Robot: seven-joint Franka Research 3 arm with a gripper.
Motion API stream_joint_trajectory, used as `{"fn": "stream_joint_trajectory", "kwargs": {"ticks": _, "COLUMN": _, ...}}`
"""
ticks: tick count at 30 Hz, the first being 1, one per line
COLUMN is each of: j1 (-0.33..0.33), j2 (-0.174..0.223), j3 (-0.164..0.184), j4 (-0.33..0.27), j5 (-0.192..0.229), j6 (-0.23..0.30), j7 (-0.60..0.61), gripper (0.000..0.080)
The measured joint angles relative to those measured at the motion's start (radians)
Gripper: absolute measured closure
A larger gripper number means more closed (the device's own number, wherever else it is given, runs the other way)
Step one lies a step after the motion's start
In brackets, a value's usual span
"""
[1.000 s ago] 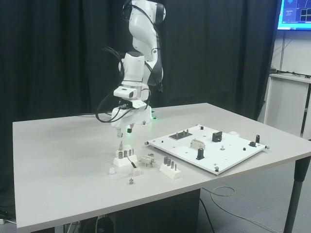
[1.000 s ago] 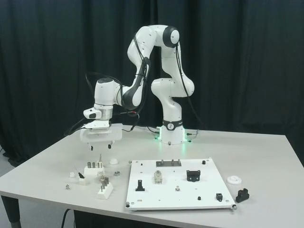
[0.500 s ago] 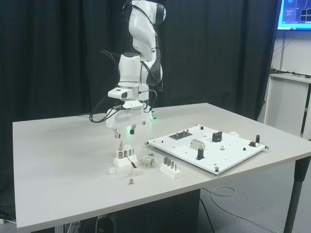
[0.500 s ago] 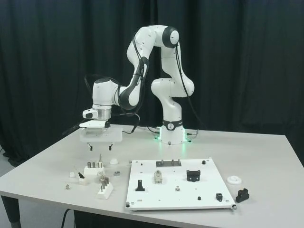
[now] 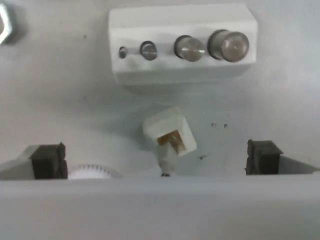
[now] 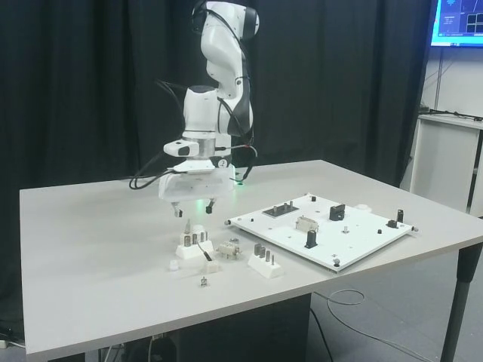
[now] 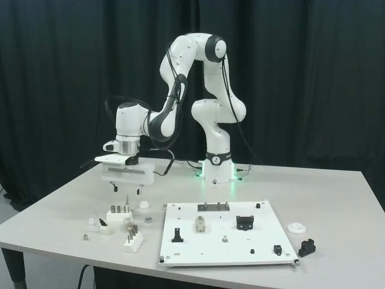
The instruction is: Pick Ethernet.
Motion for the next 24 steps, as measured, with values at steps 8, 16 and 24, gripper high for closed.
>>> {"fn": "stream_joint_trajectory", "kwargs": {"ticks": 8, "j1": 0.002, "j2": 0.012, "j3": 0.001, "j4": 0.010, "j5": 0.000, "j6": -0.004, "j7": 0.125, "gripper": 0.0003}}
{"fn": "stream_joint_trajectory", "kwargs": {"ticks": 16, "j1": 0.002, "j2": 0.012, "j3": 0.000, "j4": 0.013, "j5": 0.000, "j6": -0.009, "j7": 0.275, "gripper": 0.0003}}
{"fn": "stream_joint_trajectory", "kwargs": {"ticks": 24, "j1": 0.002, "j2": 0.012, "j3": 0.000, "j4": 0.016, "j5": 0.000, "j6": -0.011, "j7": 0.455, "gripper": 0.0003}}
